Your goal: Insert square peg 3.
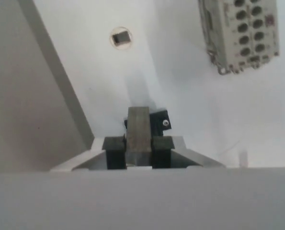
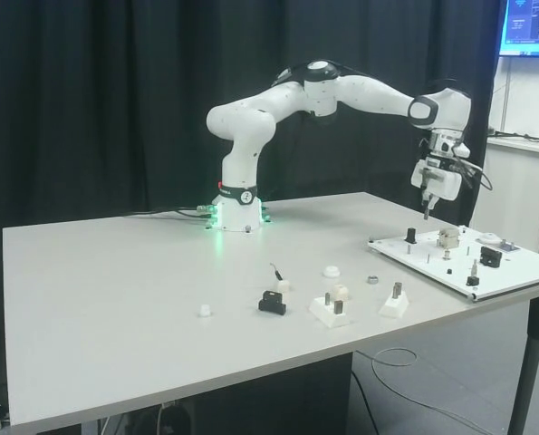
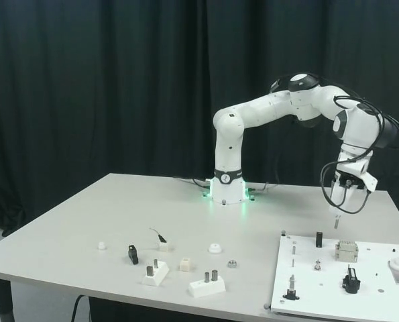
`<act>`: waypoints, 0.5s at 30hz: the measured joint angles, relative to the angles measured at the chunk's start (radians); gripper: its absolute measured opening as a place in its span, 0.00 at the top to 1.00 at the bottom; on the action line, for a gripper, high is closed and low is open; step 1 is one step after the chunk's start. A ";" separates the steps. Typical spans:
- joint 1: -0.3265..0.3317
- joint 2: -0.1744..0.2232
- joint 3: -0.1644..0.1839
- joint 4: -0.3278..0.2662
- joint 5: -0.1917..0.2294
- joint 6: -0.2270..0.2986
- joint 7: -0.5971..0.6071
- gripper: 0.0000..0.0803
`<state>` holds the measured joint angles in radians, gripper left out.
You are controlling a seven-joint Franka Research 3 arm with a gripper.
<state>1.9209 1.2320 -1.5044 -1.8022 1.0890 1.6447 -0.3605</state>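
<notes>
Now, by size:

Worktop [image 2: 115, 272]: grey, carrying the arm's base, a white board at one end and a loose scatter of small parts toward the front edge.

Arm [image 3: 266, 107]: white, bolted at the back of the worktop with a green glow at its base [image 2: 237, 216]; it reaches out sideways and bends down over the board.

Board [image 3: 320, 288]: white, flat, lying at the end of the worktop under the wrist; it holds several small black and grey fixtures.

Connector block [image 1: 239, 33]: pale, with rows of round holes, resting on the board, well apart from the peg in the wrist view; also seen in the second room view [image 3: 347, 251].

Pincer [image 1: 139, 152]: clenched on the square peg, black fingers [image 1: 114, 151] pressed against its two sides, hanging above the board near its far edge [image 2: 428, 201].

Square peg [image 1: 139, 132]: grey, upright, grasped in the pincer and clear of the board; its free end points down [image 3: 336, 221].

Black fixture [image 1: 160, 120]: small, with a pale round spot, showing just beside the peg in the wrist view; whether they touch cannot be told.

Round recess [image 1: 121, 38]: in the board, with a small dark square piece in it, apart from the peg.

Loose parts [image 3: 206, 285]: white blocks bearing short pins, on the worktop beside the board.
</notes>
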 joint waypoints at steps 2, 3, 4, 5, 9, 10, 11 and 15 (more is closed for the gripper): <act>0.003 0.000 0.000 -0.007 0.011 0.001 -0.027 0.86; 0.005 0.000 0.000 -0.008 0.016 0.001 -0.039 0.86; 0.005 0.000 0.001 -0.009 0.019 0.001 -0.047 0.86; 0.007 0.000 0.001 -0.011 0.023 0.001 -0.056 0.86; 0.013 0.000 0.005 -0.015 0.038 0.001 -0.071 0.86; 0.015 0.000 0.006 -0.016 0.041 0.001 -0.072 0.86; 0.017 0.000 0.008 -0.016 0.044 0.001 -0.073 0.86; 0.027 0.000 0.016 -0.019 0.051 0.009 -0.073 0.86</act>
<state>1.9475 1.2319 -1.4882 -1.8209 1.1400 1.6532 -0.4339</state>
